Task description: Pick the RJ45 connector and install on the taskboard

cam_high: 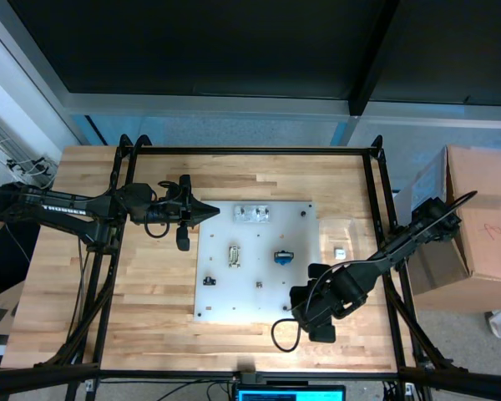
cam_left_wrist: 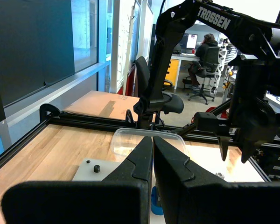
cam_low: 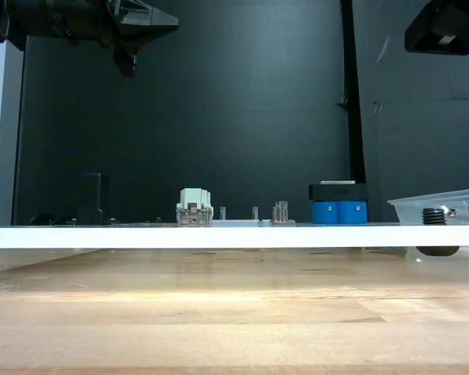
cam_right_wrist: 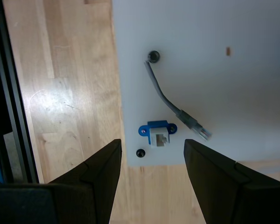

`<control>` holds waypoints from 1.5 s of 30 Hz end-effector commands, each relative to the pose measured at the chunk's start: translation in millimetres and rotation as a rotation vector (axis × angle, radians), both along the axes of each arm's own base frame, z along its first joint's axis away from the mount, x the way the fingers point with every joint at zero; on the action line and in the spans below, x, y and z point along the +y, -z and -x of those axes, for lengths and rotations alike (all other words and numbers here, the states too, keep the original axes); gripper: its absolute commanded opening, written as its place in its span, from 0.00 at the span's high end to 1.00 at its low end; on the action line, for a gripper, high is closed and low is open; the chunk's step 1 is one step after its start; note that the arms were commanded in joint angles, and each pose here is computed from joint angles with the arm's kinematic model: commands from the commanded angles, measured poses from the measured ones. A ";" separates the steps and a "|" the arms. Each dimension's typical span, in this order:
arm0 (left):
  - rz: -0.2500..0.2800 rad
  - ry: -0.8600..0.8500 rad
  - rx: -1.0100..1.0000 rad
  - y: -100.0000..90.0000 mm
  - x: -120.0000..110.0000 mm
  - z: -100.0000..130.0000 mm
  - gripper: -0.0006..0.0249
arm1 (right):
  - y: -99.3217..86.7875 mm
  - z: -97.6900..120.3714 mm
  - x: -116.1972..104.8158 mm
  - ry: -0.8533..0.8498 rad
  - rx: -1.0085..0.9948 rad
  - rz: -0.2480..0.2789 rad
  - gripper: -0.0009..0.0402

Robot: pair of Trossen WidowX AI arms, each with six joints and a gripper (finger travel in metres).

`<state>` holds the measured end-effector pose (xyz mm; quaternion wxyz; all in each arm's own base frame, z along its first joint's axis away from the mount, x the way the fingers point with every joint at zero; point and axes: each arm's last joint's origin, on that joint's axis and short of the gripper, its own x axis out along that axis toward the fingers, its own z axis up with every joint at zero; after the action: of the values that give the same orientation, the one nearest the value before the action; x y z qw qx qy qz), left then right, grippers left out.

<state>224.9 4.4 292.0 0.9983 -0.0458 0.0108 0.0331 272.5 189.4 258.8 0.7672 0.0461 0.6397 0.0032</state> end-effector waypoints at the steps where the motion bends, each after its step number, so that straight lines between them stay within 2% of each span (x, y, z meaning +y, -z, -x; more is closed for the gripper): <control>1: 0.000 0.000 0.000 0.0 0.0 0.0 0.98 | 8.6 -6.1 1.6 -0.073 0.001 0.019 0.53; 6: 0.000 0.000 0.000 0.0 0.1 0.0 0.97 | 28.9 -16.5 -1.0 -0.184 0.045 0.077 0.53; 9: 0.000 0.000 0.000 0.0 0.1 0.0 0.97 | 37.2 -20.7 -6.2 -0.213 0.061 0.095 0.53; 17: 0.000 0.000 0.000 0.0 0.0 0.0 0.98 | 52.9 -38.2 -6.5 -0.237 0.012 0.079 0.53; 27: 0.000 0.000 0.000 0.0 0.1 0.0 0.98 | 73.8 -47.2 -1.4 -0.225 0.021 0.084 0.54; 38: 0.000 0.000 0.000 0.0 0.1 0.0 0.97 | 82.9 -50.5 0.6 -0.229 0.020 0.084 0.64; 45: 0.000 0.000 0.000 0.0 0.1 0.0 0.98 | 85.2 -50.2 0.4 -0.228 0.017 0.082 0.75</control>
<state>224.8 4.4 292.1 0.9983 -0.0460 0.0106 0.0331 322.8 190.2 175.4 0.7575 -0.0574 0.6470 0.0658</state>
